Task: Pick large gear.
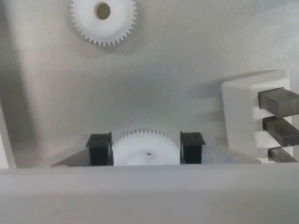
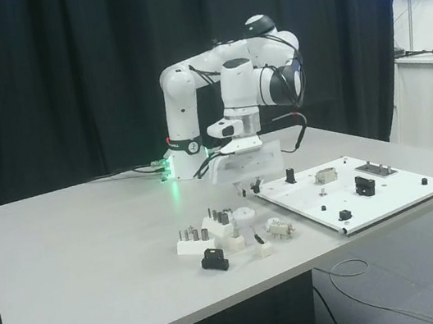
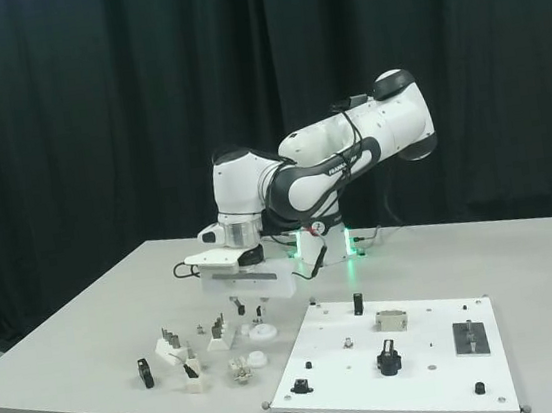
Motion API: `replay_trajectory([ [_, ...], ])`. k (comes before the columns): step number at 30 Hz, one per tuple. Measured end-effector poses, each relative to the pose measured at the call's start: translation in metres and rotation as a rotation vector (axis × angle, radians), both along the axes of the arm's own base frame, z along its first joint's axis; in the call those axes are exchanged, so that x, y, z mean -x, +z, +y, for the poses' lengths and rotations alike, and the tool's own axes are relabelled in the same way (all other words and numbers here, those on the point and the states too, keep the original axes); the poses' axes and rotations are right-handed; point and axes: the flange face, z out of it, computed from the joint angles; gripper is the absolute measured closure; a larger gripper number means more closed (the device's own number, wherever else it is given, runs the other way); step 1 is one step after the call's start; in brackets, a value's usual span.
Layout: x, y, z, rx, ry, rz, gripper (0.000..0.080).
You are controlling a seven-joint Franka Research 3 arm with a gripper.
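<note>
In the wrist view the large gear [image 1: 145, 150], white and toothed, sits between my two black fingers [image 1: 99, 148], which press on its opposite sides. My gripper [image 1: 145, 148] is shut on it. From the room cameras the gripper [image 2: 250, 183] [image 3: 249, 311] hangs a little above the grey table [image 2: 87, 233], over the cluster of small parts. The held gear itself is hard to make out in either room view. A second white gear [image 1: 103, 16] [image 2: 244, 215] lies on the table below, apart from the fingers.
A white block with grey pegs [image 1: 243, 116] [image 2: 218, 218] stands close beside the gripper. More small white and black holders [image 2: 214, 259] sit near the table's front. The white assembly board [image 2: 354, 189] [image 3: 395, 353] with black fixtures lies to one side.
</note>
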Motion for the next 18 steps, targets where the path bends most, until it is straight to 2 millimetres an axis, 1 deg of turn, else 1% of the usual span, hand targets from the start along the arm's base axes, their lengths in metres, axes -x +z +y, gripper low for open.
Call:
replay_trajectory([
  [18, 0.002, 0.012, 0.000, -0.008, -0.006, 0.011, 0.0487],
])
